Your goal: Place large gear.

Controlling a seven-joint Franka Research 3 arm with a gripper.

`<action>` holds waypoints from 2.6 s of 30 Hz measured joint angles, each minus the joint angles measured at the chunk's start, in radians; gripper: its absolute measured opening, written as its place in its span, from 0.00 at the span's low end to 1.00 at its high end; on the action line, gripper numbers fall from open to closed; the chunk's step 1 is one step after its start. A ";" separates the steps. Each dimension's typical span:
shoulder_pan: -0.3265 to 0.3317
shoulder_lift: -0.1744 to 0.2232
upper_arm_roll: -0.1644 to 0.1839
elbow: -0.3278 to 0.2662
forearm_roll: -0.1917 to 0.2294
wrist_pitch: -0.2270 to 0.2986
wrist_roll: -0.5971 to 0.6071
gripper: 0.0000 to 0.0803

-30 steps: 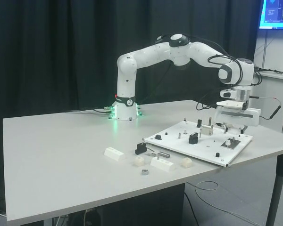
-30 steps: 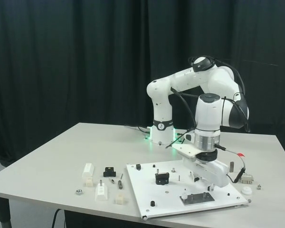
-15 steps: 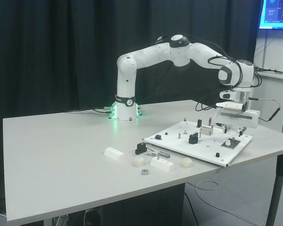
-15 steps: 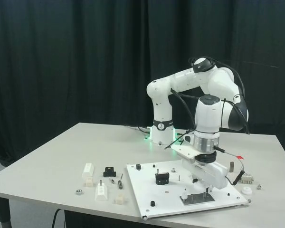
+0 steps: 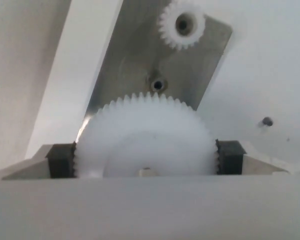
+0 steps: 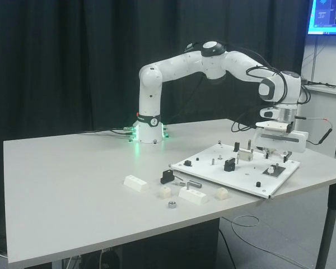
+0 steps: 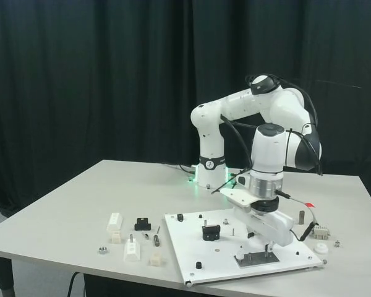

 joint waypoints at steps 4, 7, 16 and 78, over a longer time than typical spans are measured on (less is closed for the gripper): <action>-0.006 0.000 -0.007 -0.001 -0.025 -0.004 -0.003 0.74; -0.012 0.000 -0.017 -0.004 -0.048 -0.020 -0.008 0.74; -0.016 0.000 -0.074 -0.054 -0.082 -0.058 -0.082 0.74; -0.500 0.085 -0.215 -0.331 0.163 0.093 -1.224 0.74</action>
